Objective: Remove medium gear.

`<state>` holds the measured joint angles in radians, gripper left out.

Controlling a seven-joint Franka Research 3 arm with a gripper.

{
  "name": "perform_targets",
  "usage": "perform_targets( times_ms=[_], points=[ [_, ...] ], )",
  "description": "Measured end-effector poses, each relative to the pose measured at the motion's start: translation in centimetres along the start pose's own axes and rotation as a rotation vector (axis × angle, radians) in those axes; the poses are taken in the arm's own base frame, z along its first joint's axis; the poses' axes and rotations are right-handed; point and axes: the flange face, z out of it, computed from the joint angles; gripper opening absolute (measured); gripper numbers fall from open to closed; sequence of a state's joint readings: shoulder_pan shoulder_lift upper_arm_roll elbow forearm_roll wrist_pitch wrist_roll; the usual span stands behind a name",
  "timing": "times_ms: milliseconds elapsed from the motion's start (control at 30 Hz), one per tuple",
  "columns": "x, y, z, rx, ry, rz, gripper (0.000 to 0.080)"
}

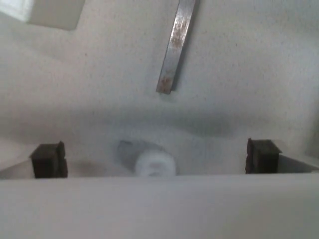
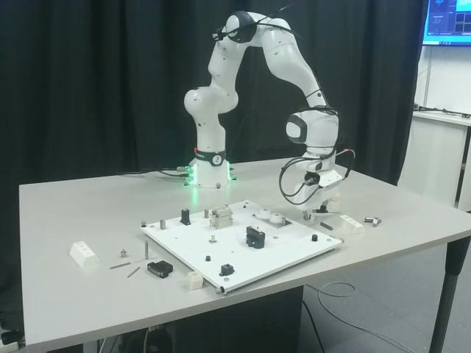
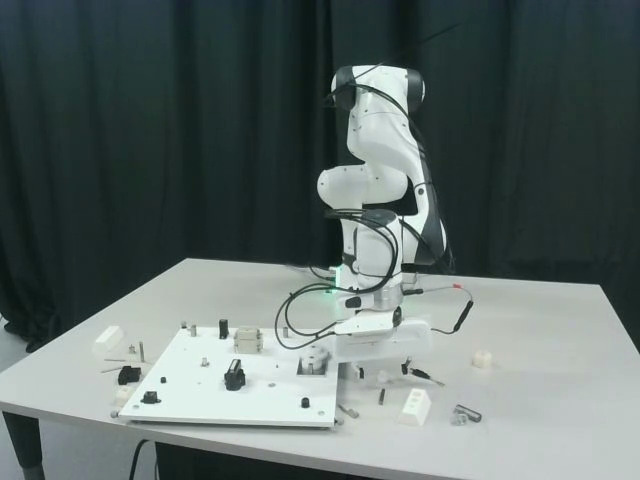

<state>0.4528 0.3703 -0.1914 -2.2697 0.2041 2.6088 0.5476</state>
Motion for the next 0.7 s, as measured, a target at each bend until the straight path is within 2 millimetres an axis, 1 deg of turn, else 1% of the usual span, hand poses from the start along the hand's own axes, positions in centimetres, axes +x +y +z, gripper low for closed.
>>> perform_targets(
  times_ms=[700],
  points=[
    [0.24, -0.23, -0.77, 0.012, 0.011, 0.002, 0.0800]
  ],
)
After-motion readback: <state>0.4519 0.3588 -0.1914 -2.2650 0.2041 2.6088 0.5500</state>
